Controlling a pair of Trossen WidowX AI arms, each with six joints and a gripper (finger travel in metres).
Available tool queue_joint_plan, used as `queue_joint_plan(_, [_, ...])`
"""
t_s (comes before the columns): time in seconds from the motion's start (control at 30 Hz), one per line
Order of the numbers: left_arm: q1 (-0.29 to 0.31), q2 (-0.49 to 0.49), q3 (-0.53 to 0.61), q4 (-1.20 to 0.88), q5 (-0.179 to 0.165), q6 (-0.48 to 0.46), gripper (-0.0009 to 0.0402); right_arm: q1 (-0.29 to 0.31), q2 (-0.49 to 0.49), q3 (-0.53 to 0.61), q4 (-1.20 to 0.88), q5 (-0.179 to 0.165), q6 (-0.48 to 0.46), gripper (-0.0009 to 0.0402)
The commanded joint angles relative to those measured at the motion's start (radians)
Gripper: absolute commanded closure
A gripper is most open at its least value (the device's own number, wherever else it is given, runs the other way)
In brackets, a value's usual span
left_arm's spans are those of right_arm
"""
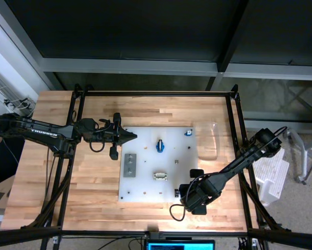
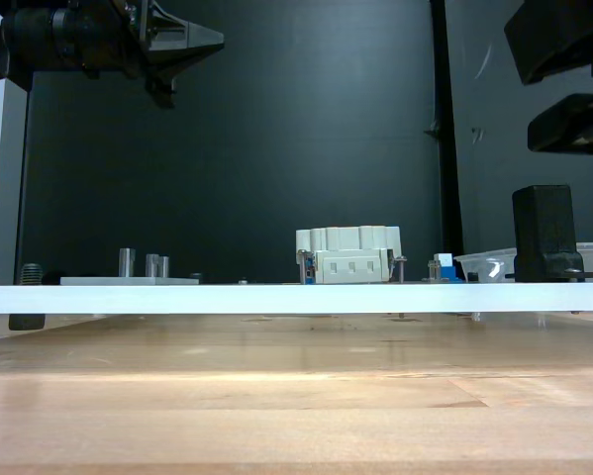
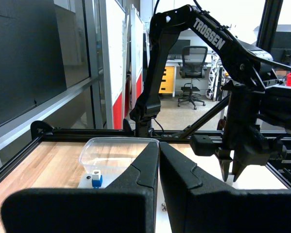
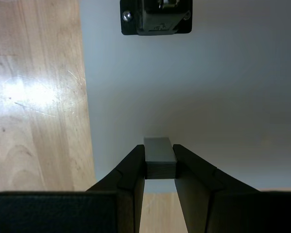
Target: Pick the 16mm bar and install on taskboard
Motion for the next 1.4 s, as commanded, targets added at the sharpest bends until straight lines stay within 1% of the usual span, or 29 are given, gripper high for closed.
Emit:
queue_joint_plan(0.03, [0.0, 0.0, 0.0, 0.0, 0.0, 0.0, 0.0393, 0.0, 0.001, -0.002, -0.002, -0.002, 0.001, 0.0391])
queue_joint_plan(0.3, [0.0, 0.0, 0.0, 0.0, 0.0, 0.0, 0.0393, 0.0, 0.0, -0.002, 0.003, -0.003, 0.001, 0.039])
queue_joint_plan(0.37, [0.0, 0.0, 0.0, 0.0, 0.0, 0.0, 0.0393, 0.001, 0.0, -0.002, 0.004, -0.004, 0.001, 0.0383])
queue_joint_plan(0.5, [0.0, 0.0, 0.0, 0.0, 0.0, 0.0, 0.0393, 0.002, 0.0, -0.002, 0.006, -0.029, 0.002, 0.0347])
queue_joint_plan(0.73, [0.0, 0.0, 0.0, 0.0, 0.0, 0.0, 0.0393, 0.004, 0.0, -0.002, 0.006, -0.029, 0.005, 0.0273])
queue_joint_plan(1.0, [0.0, 0.0, 0.0, 0.0, 0.0, 0.0, 0.0393, 0.006, -0.005, 0.009, -0.005, -0.029, 0.004, 0.022])
queue_joint_plan(1.17, [0.0, 0.0, 0.0, 0.0, 0.0, 0.0, 0.0393, 0.006, -0.023, 0.023, -0.03, -0.029, 0.003, 0.0205])
queue_joint_plan(1.4, [0.0, 0.0, 0.0, 0.0, 0.0, 0.0, 0.0393, 0.006, -0.042, 0.052, -0.083, -0.029, 0.002, 0.0206])
